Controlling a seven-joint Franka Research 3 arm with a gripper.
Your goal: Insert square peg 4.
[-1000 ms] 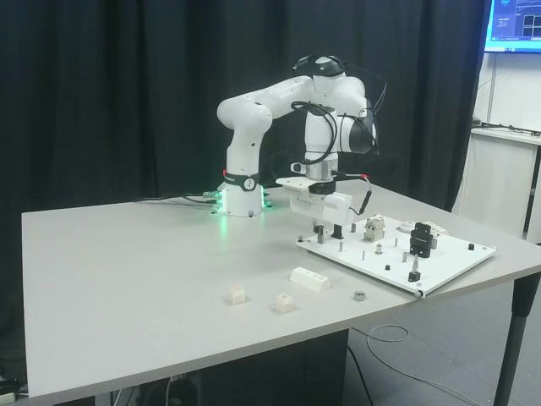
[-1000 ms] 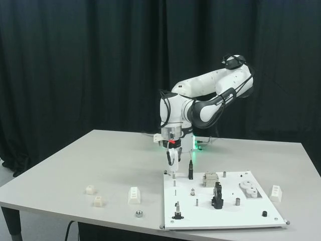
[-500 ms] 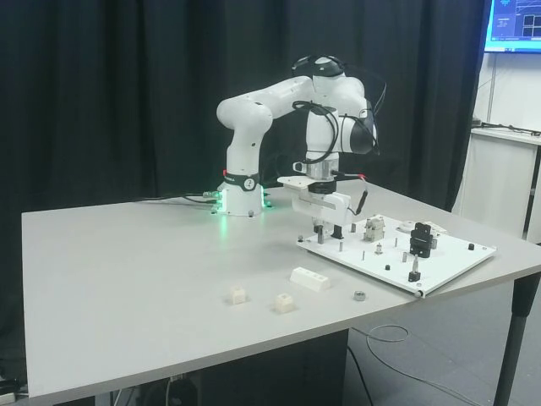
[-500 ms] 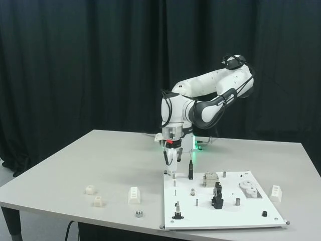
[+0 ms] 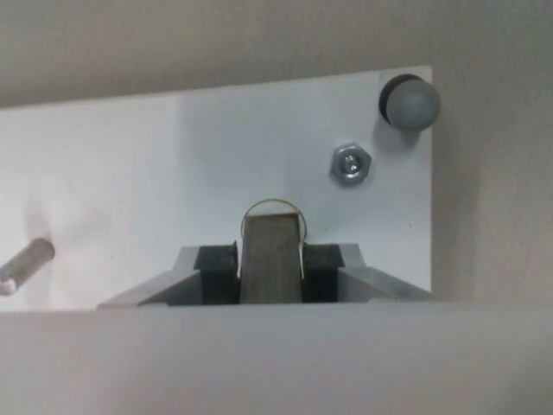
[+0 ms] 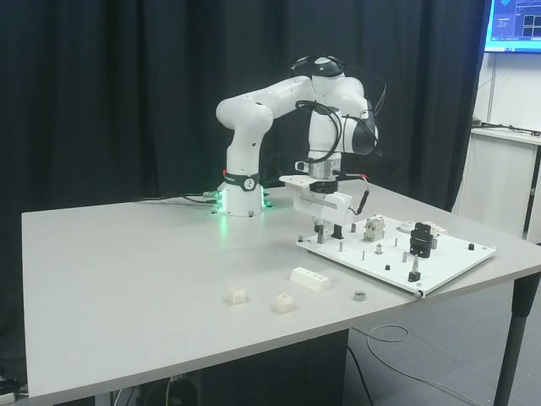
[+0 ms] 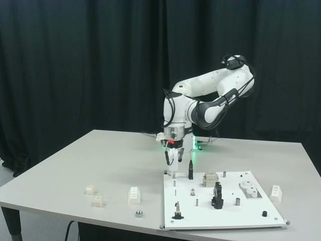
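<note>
Between the tool's [image 5: 271, 268] closed fingers, square peg [image 5: 270, 258], its lower end hidden above white board [image 5: 155, 173].

The pincer [image 5: 271, 259] grips a square peg [image 5: 270, 255] between its fingers [image 5: 216, 264] over a white board [image 5: 173, 173]. A hex nut [image 5: 352, 164] and a grey ball knob [image 5: 412, 103] sit near the board's corner, and a thin metal pin [image 5: 26, 262] stands well apart.

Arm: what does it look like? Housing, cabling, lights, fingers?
White rounded arm with black bands at the joints. A black cable loops along the upper links to the wrist. Green light glows at the base, which carries a black ring. The gripper body is white; the wrist view shows grey fingers with black inner faces.
</note>
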